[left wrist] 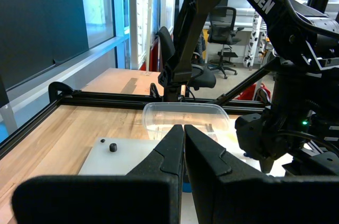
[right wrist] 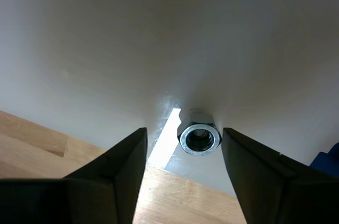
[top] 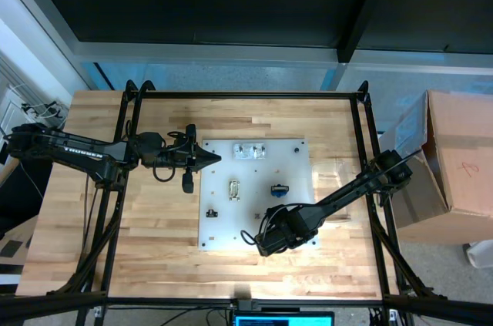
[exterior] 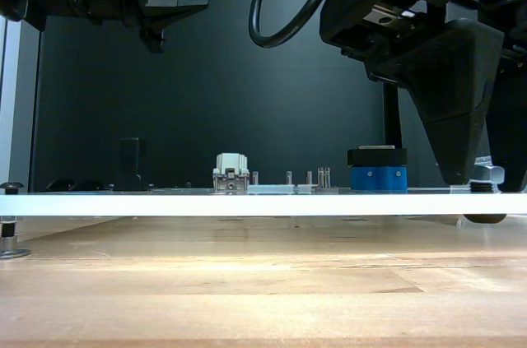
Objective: Unfasten the M12 nut and place it in the container
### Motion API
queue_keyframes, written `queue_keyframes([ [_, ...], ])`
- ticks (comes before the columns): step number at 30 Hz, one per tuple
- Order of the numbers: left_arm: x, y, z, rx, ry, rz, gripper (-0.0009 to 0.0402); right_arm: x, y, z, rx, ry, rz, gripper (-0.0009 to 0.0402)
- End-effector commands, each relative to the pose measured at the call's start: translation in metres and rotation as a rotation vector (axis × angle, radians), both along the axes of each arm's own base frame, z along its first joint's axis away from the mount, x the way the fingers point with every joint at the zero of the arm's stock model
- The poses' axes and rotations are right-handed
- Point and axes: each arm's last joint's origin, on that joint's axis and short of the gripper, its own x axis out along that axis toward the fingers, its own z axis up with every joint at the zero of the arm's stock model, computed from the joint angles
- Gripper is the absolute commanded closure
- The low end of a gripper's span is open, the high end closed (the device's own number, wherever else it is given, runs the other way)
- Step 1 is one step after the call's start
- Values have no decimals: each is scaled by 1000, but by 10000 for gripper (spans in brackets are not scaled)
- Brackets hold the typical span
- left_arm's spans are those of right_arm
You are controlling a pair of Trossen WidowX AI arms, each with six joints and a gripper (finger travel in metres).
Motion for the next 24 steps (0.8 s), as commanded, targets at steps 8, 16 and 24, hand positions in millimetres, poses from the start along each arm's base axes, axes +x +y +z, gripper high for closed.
queue_keyframes([
  [8,0,0,0,0,0,0,393,2,-2,0,-12,-19,-33,250],
  [16,0,0,0,0,0,0,393,2,-3,0,-15,-12,-30,281],
  [24,0,0,0,0,0,0,393,1,-4,2,-24,-17,33,341],
])
